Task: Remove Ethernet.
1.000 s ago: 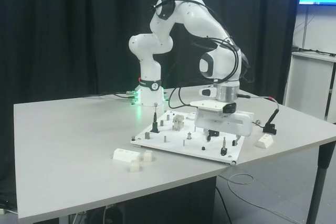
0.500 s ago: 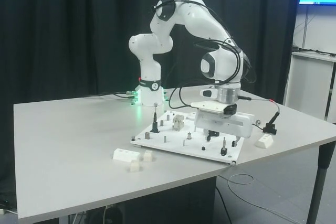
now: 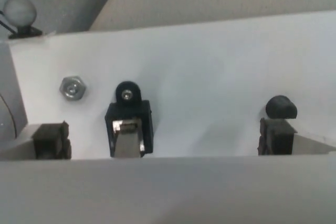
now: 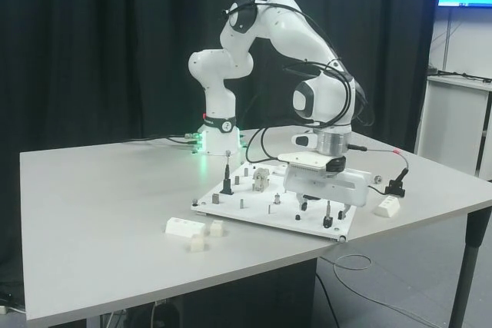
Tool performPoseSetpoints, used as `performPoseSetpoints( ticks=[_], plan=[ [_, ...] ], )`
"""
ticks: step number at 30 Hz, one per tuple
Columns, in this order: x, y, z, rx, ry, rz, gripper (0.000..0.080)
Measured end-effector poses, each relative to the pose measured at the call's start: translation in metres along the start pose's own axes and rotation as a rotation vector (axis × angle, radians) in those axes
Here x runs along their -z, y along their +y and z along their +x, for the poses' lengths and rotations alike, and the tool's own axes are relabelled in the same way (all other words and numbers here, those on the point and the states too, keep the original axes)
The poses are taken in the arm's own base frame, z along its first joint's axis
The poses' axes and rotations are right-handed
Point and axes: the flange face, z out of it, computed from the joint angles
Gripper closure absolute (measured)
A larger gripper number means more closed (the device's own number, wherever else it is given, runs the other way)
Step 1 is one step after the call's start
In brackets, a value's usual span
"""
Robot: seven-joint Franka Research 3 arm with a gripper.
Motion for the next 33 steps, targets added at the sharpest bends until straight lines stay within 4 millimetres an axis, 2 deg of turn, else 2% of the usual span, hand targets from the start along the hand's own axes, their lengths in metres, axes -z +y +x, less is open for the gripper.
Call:
performPoseSetpoints(
  ticks=[7,8,12,13,18,19,24,25,32,33],
  plan=[
    [0.0008,-0.0009,0.0001,0.006,0.002,0.006,0.0003],
    [0.0010,-0.0010,0.0001,0.006,0.002,0.007,0.0128],
    [0.0012,-0.0013,0.0002,0.005,0.002,0.009,0.0128],
    [0.0012,-0.0013,0.0002,0.005,0.002,0.010,0.0308],
    [0.0004,-0.0022,-0.0007,0.006,0.001,0.019,0.0308],
    [0.0002,-0.0025,-0.0012,0.006,0.000,0.022,0.0490],
    [0.0001,-0.0050,-0.0069,0.009,-0.005,0.040,0.0490],
    [0.0001,-0.0056,-0.0083,0.010,-0.006,0.043,0.0666],
    [0.0003,-0.0060,-0.0094,0.010,-0.006,0.043,0.0666],
    [0.0003,-0.0060,-0.0093,0.010,-0.006,0.043,0.0723]
  ],
)
